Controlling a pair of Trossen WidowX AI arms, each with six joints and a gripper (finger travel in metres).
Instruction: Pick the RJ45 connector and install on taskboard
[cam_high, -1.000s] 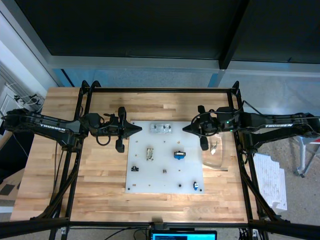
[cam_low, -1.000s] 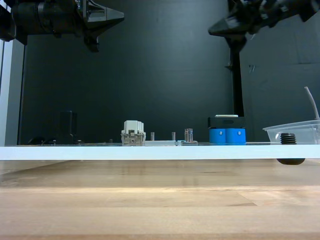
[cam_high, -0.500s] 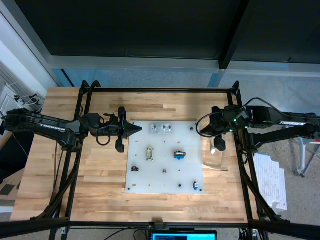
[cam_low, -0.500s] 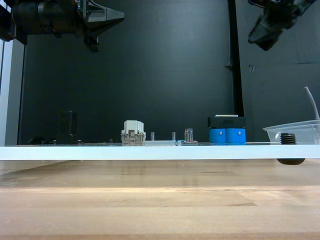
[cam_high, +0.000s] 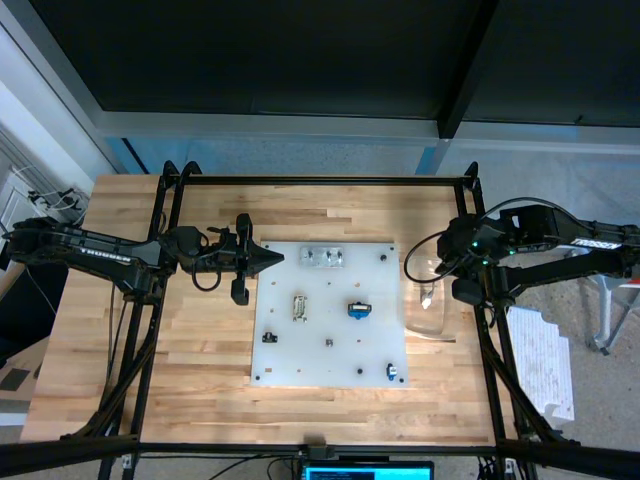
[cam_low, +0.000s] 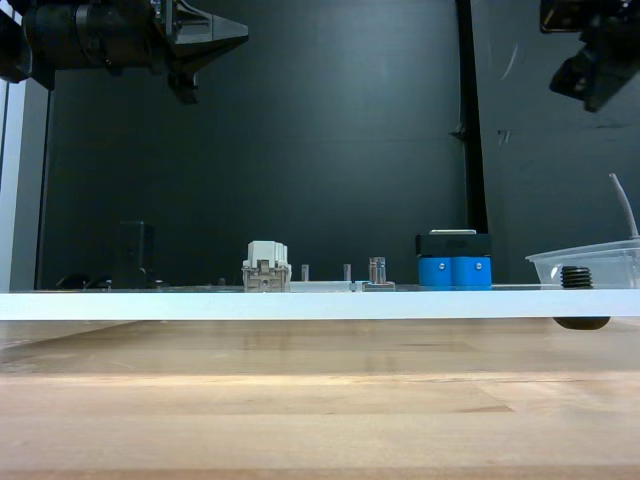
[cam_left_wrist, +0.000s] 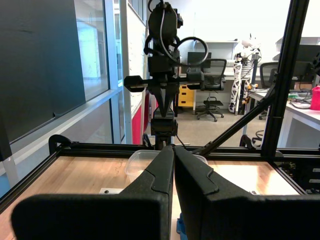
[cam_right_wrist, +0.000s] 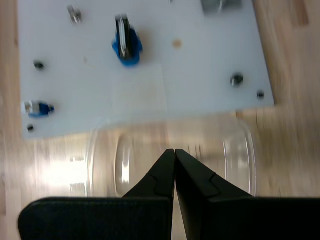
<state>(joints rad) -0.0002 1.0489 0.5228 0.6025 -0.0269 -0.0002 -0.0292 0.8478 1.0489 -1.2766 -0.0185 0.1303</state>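
The right gripper's (cam_right_wrist: 174, 152) fingers are pressed together with nothing between them. They point down over the clear plastic tray (cam_high: 424, 330), which sits just beside the large flat white square taskboard (cam_high: 320, 345). The tiny whitish translucent RJ45 connector (cam_high: 427, 297) seems to lie in that tray, though it shows only as a pale speck. The left gripper (cam_left_wrist: 173, 150), fingers likewise closed and empty, hangs high over the board's left edge. By my judgement nothing is done yet: opening, grasping, carrying and seating the plug all remain.

Bright, even light; blurred right wrist view
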